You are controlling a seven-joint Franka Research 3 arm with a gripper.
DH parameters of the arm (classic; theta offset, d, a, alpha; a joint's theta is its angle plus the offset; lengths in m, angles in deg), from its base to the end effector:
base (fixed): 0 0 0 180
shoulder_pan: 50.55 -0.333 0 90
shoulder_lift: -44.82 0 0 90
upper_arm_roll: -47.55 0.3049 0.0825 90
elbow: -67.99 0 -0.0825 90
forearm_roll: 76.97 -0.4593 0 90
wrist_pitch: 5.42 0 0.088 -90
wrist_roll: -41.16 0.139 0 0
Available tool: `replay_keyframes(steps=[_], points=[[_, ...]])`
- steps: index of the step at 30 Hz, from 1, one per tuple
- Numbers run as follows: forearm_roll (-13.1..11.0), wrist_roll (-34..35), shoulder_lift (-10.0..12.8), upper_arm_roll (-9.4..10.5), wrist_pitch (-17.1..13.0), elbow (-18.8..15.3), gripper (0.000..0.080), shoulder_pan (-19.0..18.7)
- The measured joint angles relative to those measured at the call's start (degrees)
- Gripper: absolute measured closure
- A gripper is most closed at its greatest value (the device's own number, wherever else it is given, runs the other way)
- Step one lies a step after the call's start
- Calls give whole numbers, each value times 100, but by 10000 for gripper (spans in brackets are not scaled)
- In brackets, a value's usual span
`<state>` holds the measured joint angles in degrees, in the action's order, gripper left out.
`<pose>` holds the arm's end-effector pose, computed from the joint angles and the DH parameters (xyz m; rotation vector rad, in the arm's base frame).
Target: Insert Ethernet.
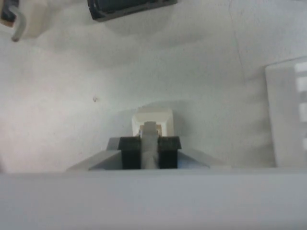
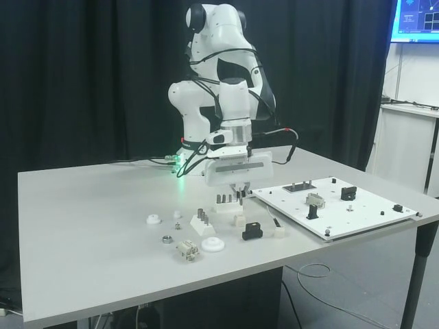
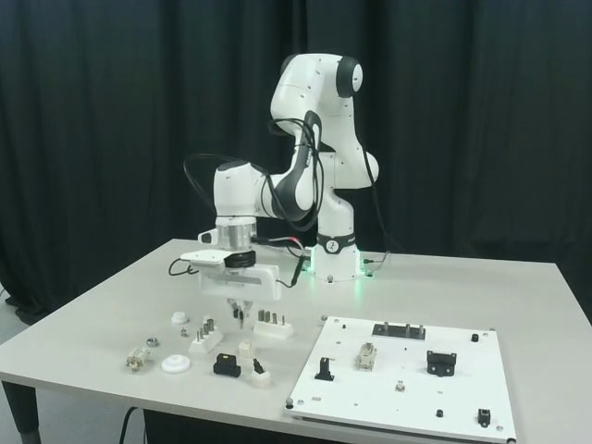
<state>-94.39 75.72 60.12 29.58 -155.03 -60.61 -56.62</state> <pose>0.5860 -0.1331 0.1613 -2.6207 1.5168 -0.1532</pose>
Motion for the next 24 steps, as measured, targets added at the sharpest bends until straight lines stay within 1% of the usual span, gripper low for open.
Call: replay_keyframes(steps=[5,24], points=[[14,0,-5,-20,78,49,729,0],[78,0,-5,-42,170,116,729,0]])
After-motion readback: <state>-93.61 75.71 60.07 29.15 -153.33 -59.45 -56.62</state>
